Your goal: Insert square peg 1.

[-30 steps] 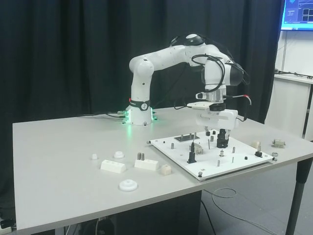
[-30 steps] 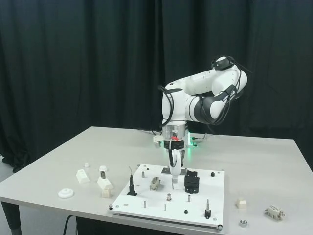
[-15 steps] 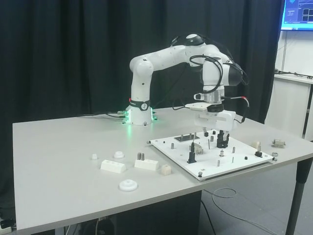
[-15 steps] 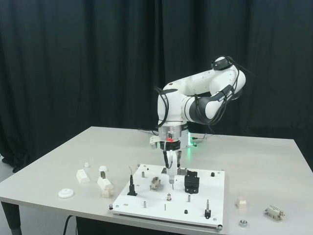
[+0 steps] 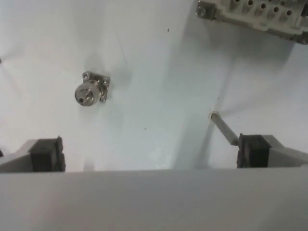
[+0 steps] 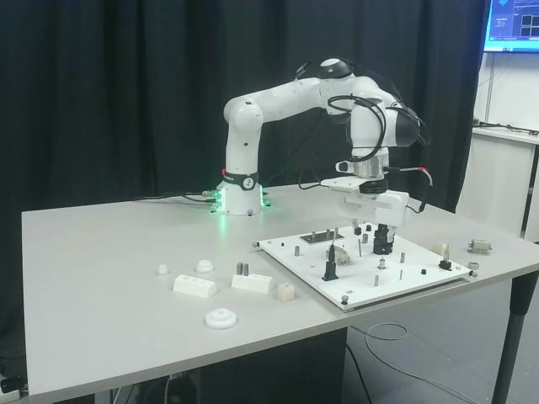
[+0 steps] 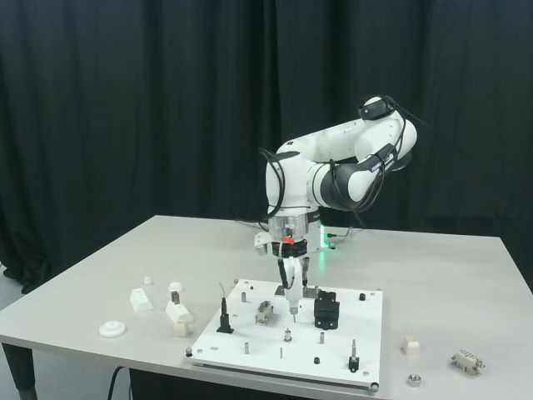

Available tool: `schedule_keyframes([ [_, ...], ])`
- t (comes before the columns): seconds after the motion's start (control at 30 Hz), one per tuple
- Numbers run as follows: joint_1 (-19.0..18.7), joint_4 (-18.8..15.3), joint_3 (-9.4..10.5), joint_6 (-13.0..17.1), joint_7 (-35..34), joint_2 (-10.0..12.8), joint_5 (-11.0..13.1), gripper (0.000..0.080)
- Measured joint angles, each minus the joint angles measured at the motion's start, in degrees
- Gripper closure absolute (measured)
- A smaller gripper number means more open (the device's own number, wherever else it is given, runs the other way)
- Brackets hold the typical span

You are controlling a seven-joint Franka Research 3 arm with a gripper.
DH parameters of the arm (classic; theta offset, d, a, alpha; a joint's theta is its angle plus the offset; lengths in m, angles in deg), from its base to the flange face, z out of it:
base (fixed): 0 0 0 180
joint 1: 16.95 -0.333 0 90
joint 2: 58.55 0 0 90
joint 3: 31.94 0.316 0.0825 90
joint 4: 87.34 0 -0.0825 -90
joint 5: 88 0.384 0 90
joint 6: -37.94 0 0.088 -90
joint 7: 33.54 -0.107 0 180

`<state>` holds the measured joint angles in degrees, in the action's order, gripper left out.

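Observation:
My gripper (image 5: 149, 153) hangs open just above the white assembly board (image 7: 366, 333), with nothing between its black pads (image 5: 45, 154). Below it, in the wrist view, a thin grey pin (image 5: 224, 127) stands close to one pad, and a metal flanged socket (image 5: 90, 92) sits further off. From the room cameras the gripper (image 6: 371, 225) (image 7: 291, 305) is over the middle of the board (image 6: 290, 250), beside a black block (image 7: 326, 309). Two short grey pegs (image 6: 242, 268) stand in a white holder on the table left of the board. I cannot tell which one is square peg 1.
A multi-pin connector (image 5: 255, 14) lies on the board near the gripper. A black upright plug (image 7: 224, 317) and several small pins stand on the board. White blocks (image 6: 194, 286), a white gear (image 6: 220, 319), a small cube (image 7: 409, 345) and a loose connector (image 7: 466, 361) lie on the table.
The gripper has shifted a short way sideways over the board, away from the black block, and the wrist has turned a little. It stays open and holds nothing.

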<state>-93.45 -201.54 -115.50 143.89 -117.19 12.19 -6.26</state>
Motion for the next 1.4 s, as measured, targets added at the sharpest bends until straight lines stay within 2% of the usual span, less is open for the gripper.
schedule_keyframes([
  [1.4,0.3,0.9,1.36,-0.1,0.0,0.3,0.0,0.0003],
])
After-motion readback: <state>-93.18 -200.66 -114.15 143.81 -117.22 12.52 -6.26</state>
